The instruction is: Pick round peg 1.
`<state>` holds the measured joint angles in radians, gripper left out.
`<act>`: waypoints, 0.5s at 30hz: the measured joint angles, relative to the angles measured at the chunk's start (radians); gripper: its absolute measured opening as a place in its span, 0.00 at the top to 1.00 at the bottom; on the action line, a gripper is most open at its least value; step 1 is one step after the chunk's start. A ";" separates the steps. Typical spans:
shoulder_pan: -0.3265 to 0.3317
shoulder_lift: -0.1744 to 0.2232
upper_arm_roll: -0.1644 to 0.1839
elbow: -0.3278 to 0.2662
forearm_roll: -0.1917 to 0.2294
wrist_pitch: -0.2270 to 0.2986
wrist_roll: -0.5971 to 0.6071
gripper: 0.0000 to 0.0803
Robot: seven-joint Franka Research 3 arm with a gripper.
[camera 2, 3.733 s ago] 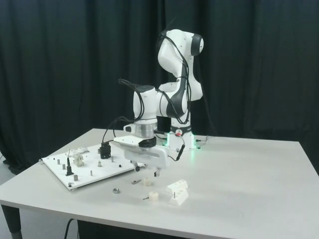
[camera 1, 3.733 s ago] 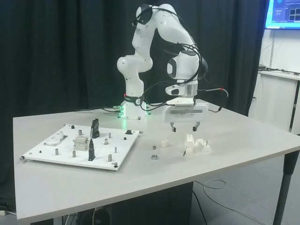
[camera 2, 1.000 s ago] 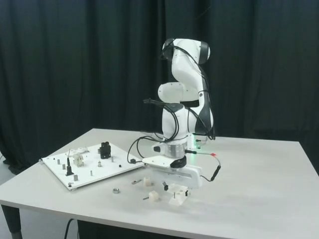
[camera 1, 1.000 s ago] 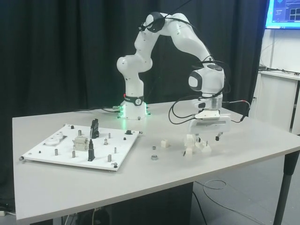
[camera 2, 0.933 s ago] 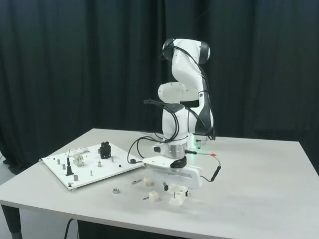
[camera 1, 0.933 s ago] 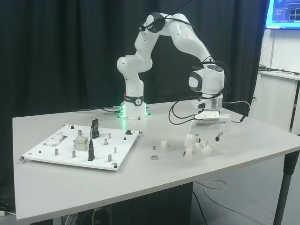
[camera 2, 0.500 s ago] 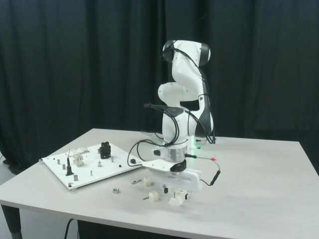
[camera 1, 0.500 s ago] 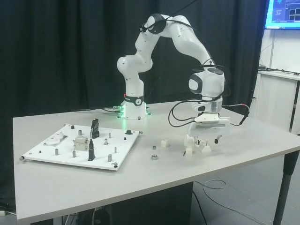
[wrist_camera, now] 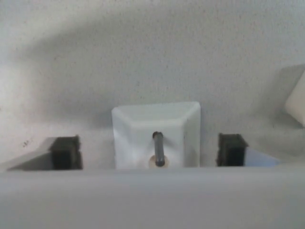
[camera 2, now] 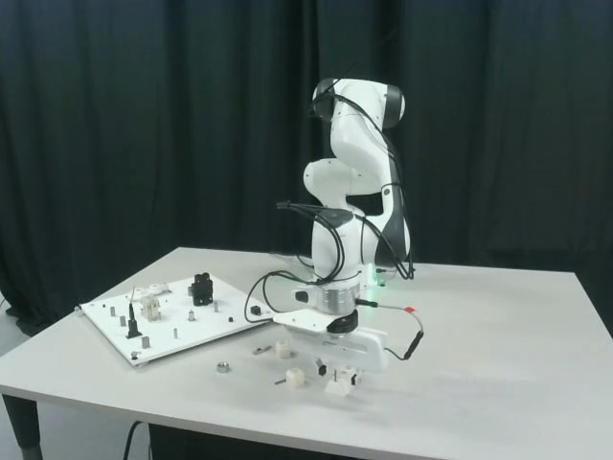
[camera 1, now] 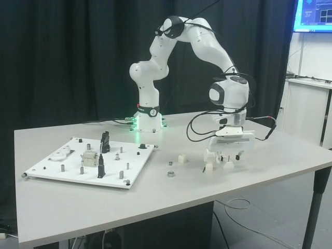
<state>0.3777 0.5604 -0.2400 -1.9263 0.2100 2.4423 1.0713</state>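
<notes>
- One white robot arm (camera 1: pixel 193 39) on one grey table (camera 1: pixel 171 194).
- One gripper (wrist_camera: pixel 148 151) with two black fingertips (wrist_camera: pixel 66 152), spread apart.
- One white assembly board (camera 1: pixel 88 162) carrying several small fixtures; their exact number cannot be told.
- Three small white blocks: one white holder block (wrist_camera: pixel 156 132) between the fingertips, one beside it (camera 2: pixel 294 378), one cube (camera 1: pixel 181 158).
- One thin grey peg (wrist_camera: pixel 158 148) standing in the holder block.
- One small metal ring (camera 1: pixel 169 173).
</notes>
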 joint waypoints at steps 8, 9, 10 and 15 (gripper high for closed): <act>0.000 0.000 0.000 0.000 0.000 0.000 0.000 0.33; -0.001 0.000 0.000 0.000 0.000 0.000 0.000 0.33; -0.001 0.000 0.000 0.000 0.000 0.000 0.000 0.33; -0.001 0.001 0.000 0.000 0.000 0.000 0.000 0.57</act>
<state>0.3762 0.5610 -0.2400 -1.9262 0.2100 2.4423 1.0712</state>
